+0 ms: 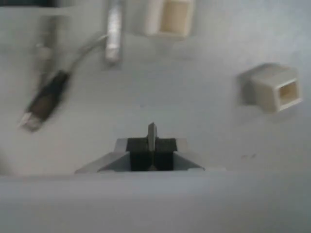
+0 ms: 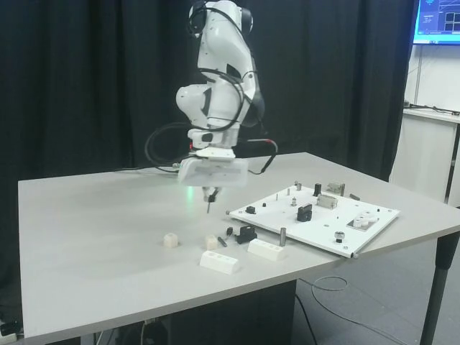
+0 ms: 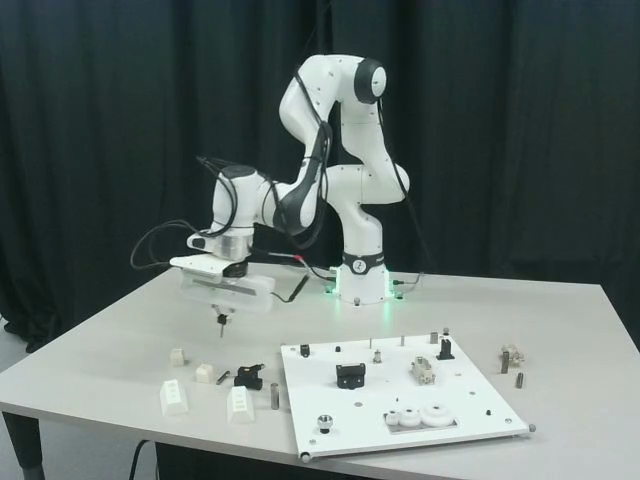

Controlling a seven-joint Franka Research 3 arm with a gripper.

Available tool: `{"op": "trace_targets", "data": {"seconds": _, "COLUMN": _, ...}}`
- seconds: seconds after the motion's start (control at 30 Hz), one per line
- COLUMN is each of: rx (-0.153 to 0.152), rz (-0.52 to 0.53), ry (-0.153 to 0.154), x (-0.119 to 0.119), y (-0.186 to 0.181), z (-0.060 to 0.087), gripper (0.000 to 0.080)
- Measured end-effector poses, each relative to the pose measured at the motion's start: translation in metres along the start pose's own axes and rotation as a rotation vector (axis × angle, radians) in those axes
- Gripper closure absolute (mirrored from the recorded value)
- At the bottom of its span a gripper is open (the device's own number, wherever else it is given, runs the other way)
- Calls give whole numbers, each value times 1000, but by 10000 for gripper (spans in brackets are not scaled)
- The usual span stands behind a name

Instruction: Place square peg 1.

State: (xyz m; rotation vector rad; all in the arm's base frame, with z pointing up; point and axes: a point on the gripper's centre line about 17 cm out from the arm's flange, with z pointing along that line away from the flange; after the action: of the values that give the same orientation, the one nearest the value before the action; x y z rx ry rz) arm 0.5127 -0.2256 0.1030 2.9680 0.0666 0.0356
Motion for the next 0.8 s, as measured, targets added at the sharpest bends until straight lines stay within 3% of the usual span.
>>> {"op": "trace_targets", "data": {"seconds": 0.27, "rx": 3, "rz": -43, "ry": 31, "x": 1, "y": 22, "z": 24, "gripper": 780}}
{"op": "trace_targets", "data": {"seconds": 0.53, "rx": 23, "rz": -66, "ry": 30, "x": 4, "y": 28, "z": 41, "gripper": 780}}
{"op": "trace_targets", "data": {"seconds": 0.57, "rx": 25, "rz": -65, "ry": 30, "x": 5, "y": 29, "z": 42, "gripper": 564}}
{"op": "trace_targets", "data": {"seconds": 0.7, "rx": 28, "rz": -69, "ry": 29, "x": 7, "y": 30, "z": 47, "gripper": 564}}
{"op": "trace_targets", "data": {"seconds": 0.73, "rx": 28, "rz": -69, "ry": 28, "x": 7, "y": 31, "z": 48, "gripper": 221}}
{"op": "trace_targets", "data": {"seconds": 0.8, "rx": 29, "rz": -70, "ry": 25, "x": 8, "y": 31, "z": 49, "gripper": 221}}
